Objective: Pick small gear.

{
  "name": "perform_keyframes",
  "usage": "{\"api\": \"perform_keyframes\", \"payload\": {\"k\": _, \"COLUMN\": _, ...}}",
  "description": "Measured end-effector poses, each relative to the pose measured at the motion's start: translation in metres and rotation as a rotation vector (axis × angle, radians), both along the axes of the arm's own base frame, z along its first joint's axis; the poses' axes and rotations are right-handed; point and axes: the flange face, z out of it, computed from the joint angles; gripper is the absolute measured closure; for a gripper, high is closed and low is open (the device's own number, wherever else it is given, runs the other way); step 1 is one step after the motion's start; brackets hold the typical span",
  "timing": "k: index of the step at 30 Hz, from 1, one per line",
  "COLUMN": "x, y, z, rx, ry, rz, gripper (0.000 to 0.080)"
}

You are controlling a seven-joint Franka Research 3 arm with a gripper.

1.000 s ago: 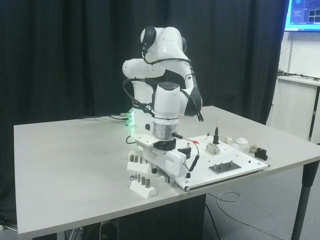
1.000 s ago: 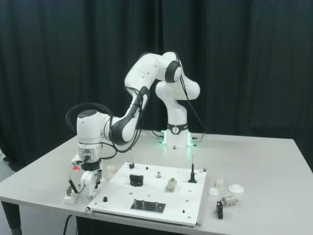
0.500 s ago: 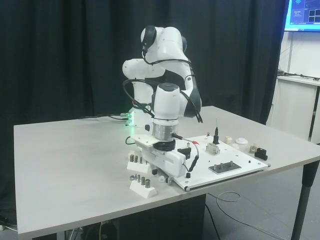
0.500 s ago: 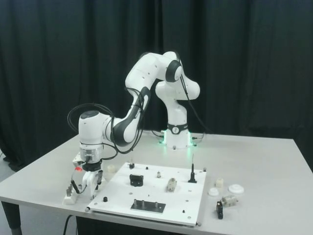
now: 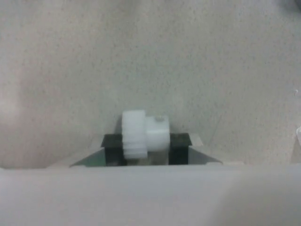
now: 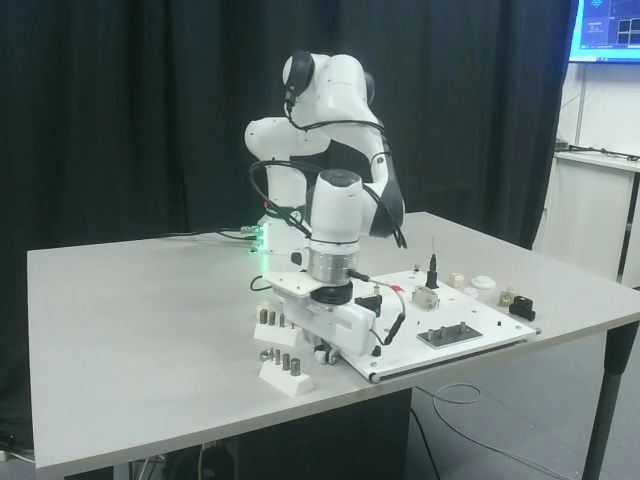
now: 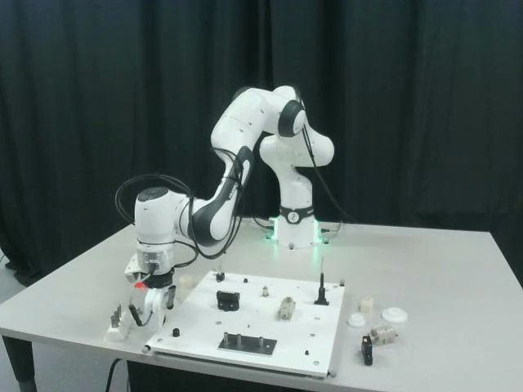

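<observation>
Tool (image 5: 145, 155) clenched on small gear (image 5: 144, 133). Gear white, sits between black fingertips (image 5: 113, 143), up off grey table (image 5: 155, 56). Arm (image 7: 214, 214) bent low beside white board (image 7: 253, 322) near table edge.

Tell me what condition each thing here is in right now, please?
small gear: white, clamped between the black pads, held above the grey table.
end effector: shut on the gear.
arm: bent low beside the white board.
base light: glowing green.
pegs: standing upright in their white block.
</observation>
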Motion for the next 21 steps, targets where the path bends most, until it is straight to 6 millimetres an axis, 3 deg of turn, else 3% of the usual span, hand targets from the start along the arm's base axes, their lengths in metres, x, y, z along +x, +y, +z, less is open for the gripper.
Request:
{"api": "perform_keyframes", "payload": {"k": 2, "x": 0.0, "y": 0.001, "z": 0.0, "rx": -0.002, "ry": 0.0, "rz": 0.004, "gripper": 0.0503}}
{"api": "perform_keyframes", "payload": {"k": 3, "x": 0.0, "y": 0.001, "z": 0.0, "rx": -0.003, "ry": 0.0, "rz": 0.007, "gripper": 0.0611}}
{"api": "perform_keyframes", "payload": {"k": 21, "x": 0.001, "y": 0.005, "z": 0.016, "rx": -0.034, "ry": 0.011, "rz": 0.056, "gripper": 0.061}}
